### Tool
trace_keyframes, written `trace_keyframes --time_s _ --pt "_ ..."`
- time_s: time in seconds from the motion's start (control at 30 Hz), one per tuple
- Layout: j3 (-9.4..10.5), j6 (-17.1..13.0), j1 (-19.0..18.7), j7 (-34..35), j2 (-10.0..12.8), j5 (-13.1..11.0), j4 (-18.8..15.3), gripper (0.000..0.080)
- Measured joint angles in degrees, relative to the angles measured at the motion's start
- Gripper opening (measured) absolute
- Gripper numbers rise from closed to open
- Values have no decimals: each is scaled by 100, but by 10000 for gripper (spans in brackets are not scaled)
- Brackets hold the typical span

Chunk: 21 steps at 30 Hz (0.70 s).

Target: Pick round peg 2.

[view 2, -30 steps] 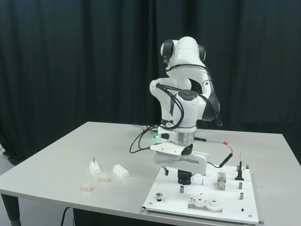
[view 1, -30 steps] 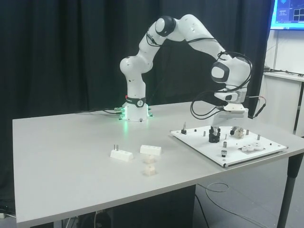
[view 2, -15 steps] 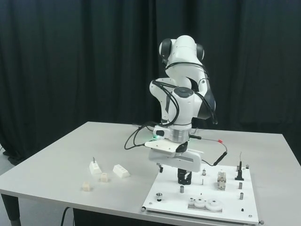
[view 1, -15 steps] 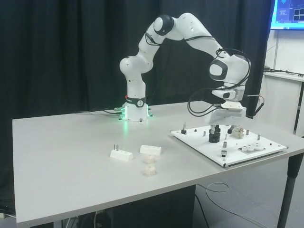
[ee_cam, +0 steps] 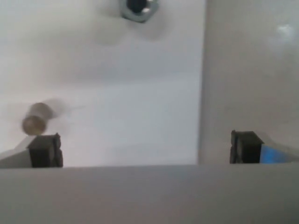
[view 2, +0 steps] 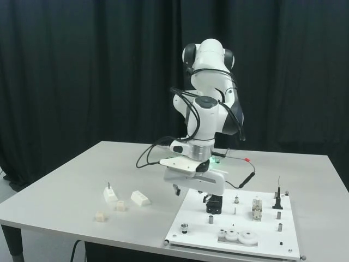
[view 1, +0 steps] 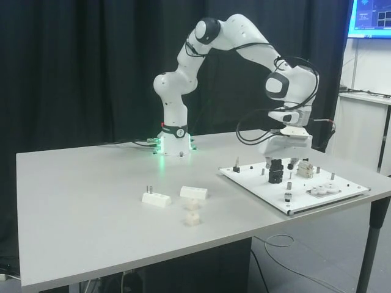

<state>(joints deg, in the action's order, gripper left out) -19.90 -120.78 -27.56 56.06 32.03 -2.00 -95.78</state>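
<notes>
A small round peg (ee_cam: 35, 122) stands in the white board (ee_cam: 117, 93), close beside one fingertip and outside the gap between the two. My gripper (ee_cam: 145, 148) is open with nothing between its black fingers (ee_cam: 44, 149). In the room views the gripper (view 1: 276, 172) (view 2: 213, 206) hangs low over the part of the board (view 2: 272, 234) nearest the arm's base. Short pegs (view 2: 210, 220) (view 1: 285, 196) stand in the board just in front of it. I cannot tell which one is round peg 2.
A bolt head (ee_cam: 138, 7) sits near the board's edge, with the grey table (ee_cam: 252, 70) beyond. White gears (view 2: 240, 236), a black post (view 2: 278, 199) and a small fixture (view 2: 256, 209) are on the board. Three white blocks (view 1: 156, 198) (view 1: 193, 192) (view 1: 193, 217) lie mid-table.
The wrist and hand have swung toward the arm's base side of the board. The fingers stay low over nearly the same spot, open and holding nothing.
</notes>
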Motion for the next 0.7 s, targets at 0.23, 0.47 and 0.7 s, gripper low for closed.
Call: trace_keyframes --time_s 0.23,0.47,0.7 --pt "35 296 120 -107 -101 412 0 800" --pt "235 710 415 -118 -240 925 -13 800" --pt "729 1006 1057 -184 -423 1404 -156 800"
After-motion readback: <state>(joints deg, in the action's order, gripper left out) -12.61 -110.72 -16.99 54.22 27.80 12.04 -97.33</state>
